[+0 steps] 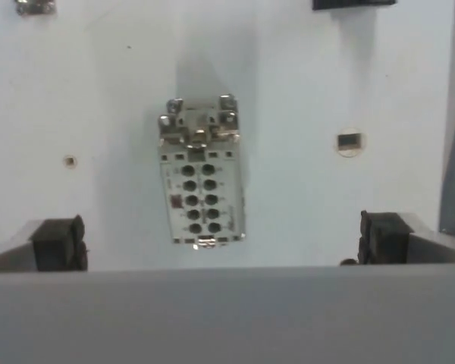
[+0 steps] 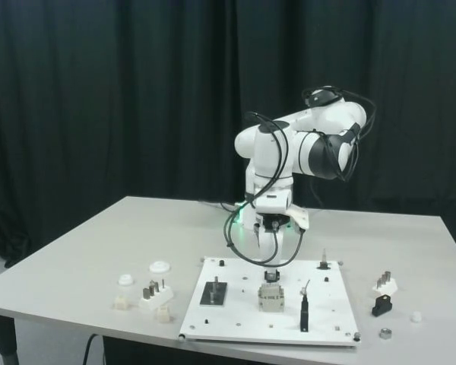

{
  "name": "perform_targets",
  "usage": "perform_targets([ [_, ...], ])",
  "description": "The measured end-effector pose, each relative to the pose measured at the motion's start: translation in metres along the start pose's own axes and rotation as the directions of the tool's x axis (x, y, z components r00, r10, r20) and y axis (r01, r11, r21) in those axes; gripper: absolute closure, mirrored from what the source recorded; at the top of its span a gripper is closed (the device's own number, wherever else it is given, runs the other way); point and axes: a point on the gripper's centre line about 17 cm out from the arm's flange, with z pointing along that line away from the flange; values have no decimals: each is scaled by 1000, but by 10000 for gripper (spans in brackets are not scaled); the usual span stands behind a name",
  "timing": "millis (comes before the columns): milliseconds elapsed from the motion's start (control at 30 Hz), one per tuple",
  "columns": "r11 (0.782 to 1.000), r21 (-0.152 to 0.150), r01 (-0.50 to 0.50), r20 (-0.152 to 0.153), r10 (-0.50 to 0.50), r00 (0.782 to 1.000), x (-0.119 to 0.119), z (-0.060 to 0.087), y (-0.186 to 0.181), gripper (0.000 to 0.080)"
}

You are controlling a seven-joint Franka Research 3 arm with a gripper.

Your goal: Pick waterproof.

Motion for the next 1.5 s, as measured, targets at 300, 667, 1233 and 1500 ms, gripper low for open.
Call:
perform_targets([
  [300,1000,0,-4,7,4,1000,1,12,-9,3],
  [667,999,-40,3,37,-2,999,2,29,-6,3],
  [1233,997,-74,-9,50,13,999,-4,50,-2,3],
  [1500,997,-78,-15,46,19,999,-6,58,0,3],
])
